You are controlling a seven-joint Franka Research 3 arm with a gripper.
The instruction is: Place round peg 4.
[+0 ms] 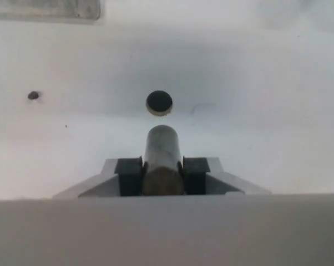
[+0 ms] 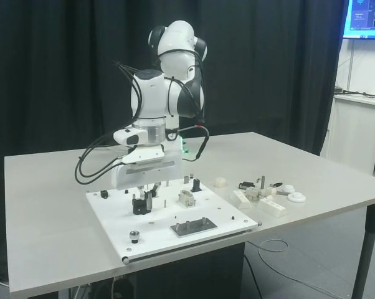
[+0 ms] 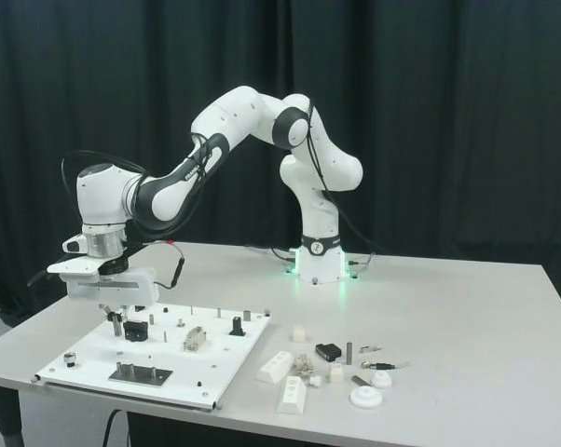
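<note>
The gripper [image 1: 162,176] is clamped on the short grey metal round peg [image 1: 162,158], hanging just above the white assembly board [image 2: 175,240] on the grey counter [image 2: 50,187]. The round black hole [image 1: 159,102] sits at 12 o'clock from the peg tip. I'd centre over it, keep the peg vertical and descend slowly.

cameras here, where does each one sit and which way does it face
Wrist view: on the wrist, looking down past the jaws at the round peg and a hole.
First room view: off a table corner, facing the white board and arm.
Second room view: across the table, whole arm in side profile.
Both room views share board and arm.
</note>
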